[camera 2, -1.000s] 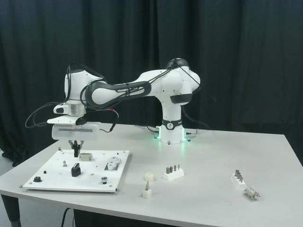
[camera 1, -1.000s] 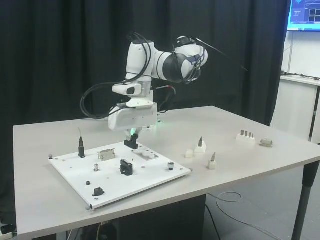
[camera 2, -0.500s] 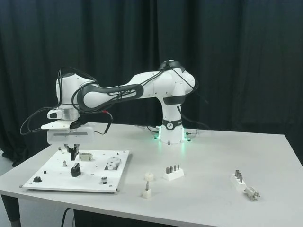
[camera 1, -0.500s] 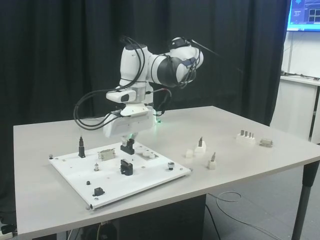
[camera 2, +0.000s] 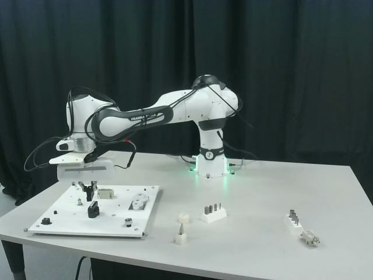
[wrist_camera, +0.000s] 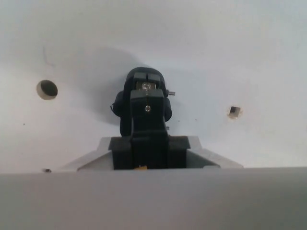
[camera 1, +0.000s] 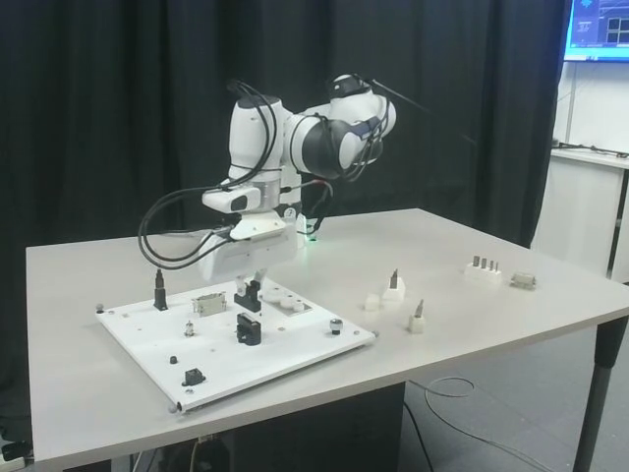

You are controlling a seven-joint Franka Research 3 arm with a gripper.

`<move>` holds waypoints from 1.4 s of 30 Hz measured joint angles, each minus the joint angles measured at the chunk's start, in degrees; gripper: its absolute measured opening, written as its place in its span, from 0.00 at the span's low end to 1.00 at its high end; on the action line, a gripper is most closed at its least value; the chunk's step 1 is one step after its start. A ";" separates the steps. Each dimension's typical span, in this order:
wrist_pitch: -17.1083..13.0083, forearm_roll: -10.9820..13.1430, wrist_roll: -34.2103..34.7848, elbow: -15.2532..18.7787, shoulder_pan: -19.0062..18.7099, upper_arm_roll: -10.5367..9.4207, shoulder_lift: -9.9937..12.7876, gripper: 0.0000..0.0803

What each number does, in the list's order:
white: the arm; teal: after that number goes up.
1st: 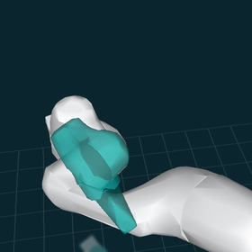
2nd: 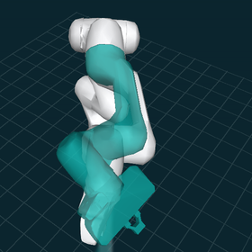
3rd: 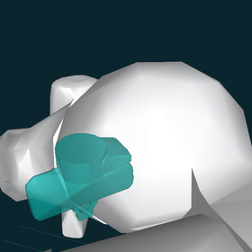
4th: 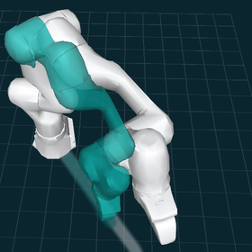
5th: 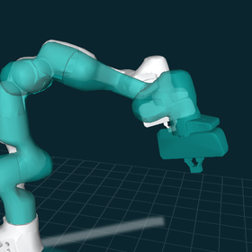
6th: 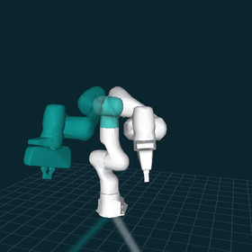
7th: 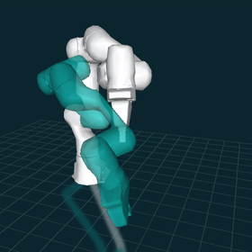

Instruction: Insert D-SUB.

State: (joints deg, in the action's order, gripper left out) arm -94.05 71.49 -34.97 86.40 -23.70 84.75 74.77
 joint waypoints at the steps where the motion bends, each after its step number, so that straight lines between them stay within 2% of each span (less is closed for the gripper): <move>1: -0.01 0.03 0.04 -0.01 0.05 -0.07 0.00 0.18; 16: -0.15 1.31 2.91 -0.01 0.48 -0.73 0.00 0.18; 42: -0.28 2.17 5.79 1.21 0.60 -1.42 -0.01 0.18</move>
